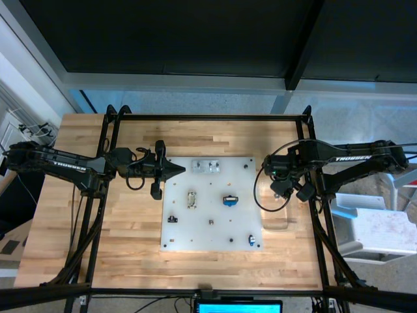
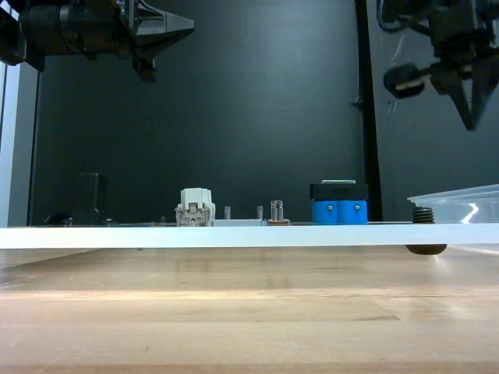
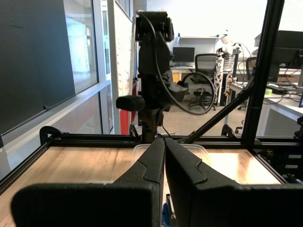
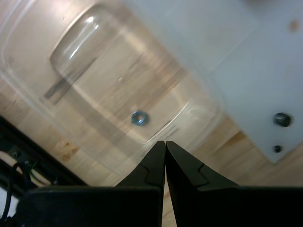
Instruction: Pick the M12 fastener and fasten on the M12 threads
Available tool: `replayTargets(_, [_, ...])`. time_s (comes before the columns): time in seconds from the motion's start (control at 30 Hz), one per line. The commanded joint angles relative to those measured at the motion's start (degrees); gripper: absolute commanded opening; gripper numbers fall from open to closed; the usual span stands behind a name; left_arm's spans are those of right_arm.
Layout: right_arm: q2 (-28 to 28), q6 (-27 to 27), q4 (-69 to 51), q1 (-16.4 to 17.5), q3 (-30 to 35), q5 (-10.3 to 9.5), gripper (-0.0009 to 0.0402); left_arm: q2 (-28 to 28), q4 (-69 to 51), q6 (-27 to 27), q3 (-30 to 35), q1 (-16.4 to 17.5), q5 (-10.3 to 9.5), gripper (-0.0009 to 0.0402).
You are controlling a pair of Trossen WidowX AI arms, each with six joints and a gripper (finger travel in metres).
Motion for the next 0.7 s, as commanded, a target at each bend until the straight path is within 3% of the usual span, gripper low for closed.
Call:
replayTargets(0.03, [0.0,0.2,0.8,0.2,-2.3,1.29,0.0009,0.0,0.0,0.0,0.0,0.0,0.02,0.0000])
replayTargets(0.4, [0.0,-1.4,7.5,1.1,-9.5,1.79,0.0116,0.0,0.0,0.0,0.0,0.0,0.02,0.0000])
replayTargets(0.7, [0.0,0.7,9.2,2.3,-13.2,3.04,0.0134,0.0,0.0,0.0,0.0,0.0,0.02,0.0000])
